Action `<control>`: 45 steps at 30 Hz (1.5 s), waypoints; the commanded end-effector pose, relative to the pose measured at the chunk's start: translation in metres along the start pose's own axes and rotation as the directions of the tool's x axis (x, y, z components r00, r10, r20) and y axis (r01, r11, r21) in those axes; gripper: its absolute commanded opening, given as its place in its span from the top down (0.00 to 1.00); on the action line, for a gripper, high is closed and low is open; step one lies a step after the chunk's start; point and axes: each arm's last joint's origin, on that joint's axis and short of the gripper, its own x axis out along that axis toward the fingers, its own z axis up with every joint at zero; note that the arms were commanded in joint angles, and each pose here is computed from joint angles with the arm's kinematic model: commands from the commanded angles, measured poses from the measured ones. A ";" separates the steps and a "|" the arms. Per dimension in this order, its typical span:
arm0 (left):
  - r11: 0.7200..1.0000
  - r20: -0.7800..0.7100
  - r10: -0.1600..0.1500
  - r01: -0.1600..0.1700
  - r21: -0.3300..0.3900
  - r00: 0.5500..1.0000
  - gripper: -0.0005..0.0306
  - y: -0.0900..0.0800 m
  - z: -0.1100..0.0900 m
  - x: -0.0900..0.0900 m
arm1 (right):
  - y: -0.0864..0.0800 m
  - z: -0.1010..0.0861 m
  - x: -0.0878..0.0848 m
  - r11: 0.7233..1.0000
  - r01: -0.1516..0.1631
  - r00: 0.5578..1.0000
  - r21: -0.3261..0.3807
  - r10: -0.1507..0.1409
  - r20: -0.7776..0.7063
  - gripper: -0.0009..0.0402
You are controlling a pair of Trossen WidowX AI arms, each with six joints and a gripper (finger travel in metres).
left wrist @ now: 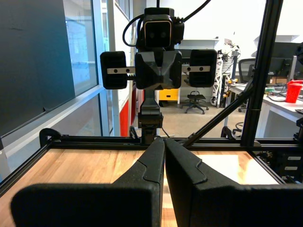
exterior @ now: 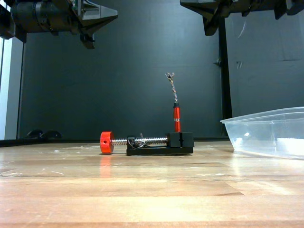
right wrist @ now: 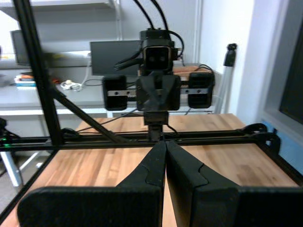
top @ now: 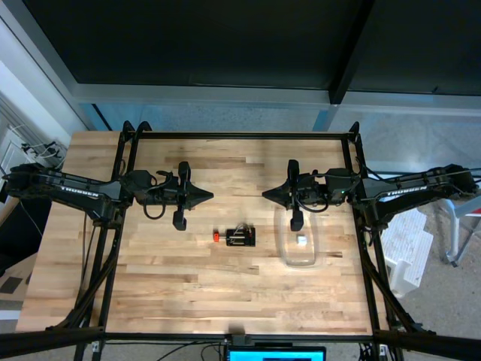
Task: Pick the RCA connector and install on taskboard
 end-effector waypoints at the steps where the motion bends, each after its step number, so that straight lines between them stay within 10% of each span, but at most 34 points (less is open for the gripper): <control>1: 1.000 0.000 0.000 0.000 0.000 1.000 0.98 0.000 0.000 0.000 | -0.002 -0.005 0.000 1.000 0.003 1.000 0.000 -0.003 -0.006 0.98; 45: 1.000 0.000 0.000 0.000 0.000 1.000 0.98 0.000 0.000 0.000 | -0.005 -0.025 -0.006 0.999 0.033 0.999 0.003 -0.034 0.028 0.98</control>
